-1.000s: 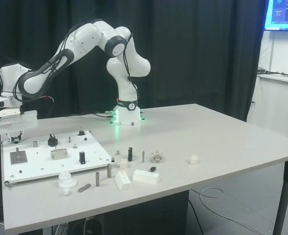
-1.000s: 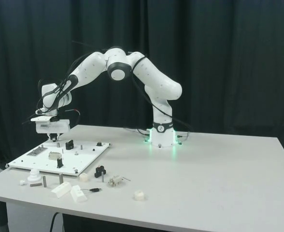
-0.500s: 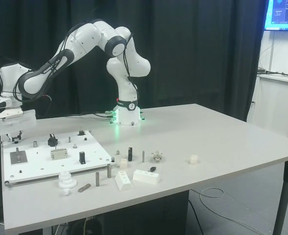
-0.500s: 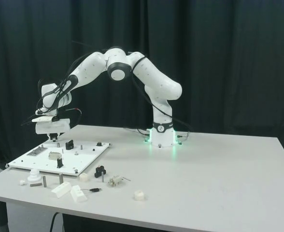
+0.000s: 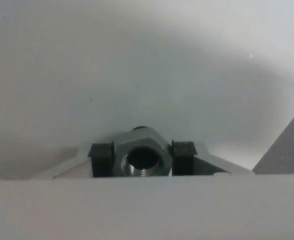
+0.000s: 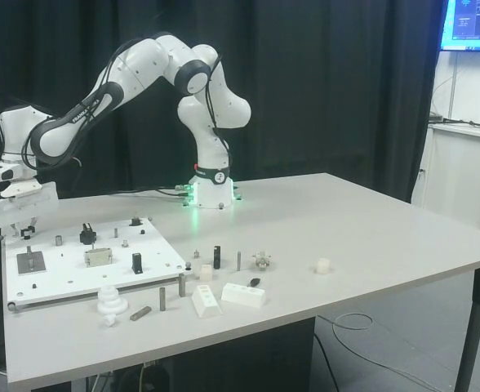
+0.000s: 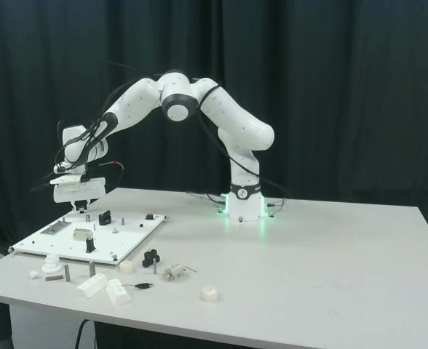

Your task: Remove bolt 4.

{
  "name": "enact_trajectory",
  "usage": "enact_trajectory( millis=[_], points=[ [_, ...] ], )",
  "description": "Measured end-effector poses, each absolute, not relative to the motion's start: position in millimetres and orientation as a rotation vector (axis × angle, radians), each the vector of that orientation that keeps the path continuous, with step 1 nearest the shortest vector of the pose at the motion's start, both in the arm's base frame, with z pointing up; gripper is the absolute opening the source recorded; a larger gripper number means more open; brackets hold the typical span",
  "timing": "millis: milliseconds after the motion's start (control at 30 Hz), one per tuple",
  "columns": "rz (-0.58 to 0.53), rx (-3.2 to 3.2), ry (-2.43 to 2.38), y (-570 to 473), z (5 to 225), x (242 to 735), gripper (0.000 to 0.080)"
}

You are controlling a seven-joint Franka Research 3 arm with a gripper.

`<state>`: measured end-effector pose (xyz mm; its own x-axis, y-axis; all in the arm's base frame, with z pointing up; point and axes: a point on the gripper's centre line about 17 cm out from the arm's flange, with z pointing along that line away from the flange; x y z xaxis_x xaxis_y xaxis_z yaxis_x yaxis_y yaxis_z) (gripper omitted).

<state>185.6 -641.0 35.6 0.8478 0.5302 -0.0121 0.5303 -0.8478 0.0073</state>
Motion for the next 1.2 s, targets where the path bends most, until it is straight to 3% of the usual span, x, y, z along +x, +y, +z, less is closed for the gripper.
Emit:
enact_trajectory(
  millis=[1200],
  points=[
    [-0.024, 2.867, 1.263, -641.4, 35.6, 185.8, 0.0243]
  ],
)
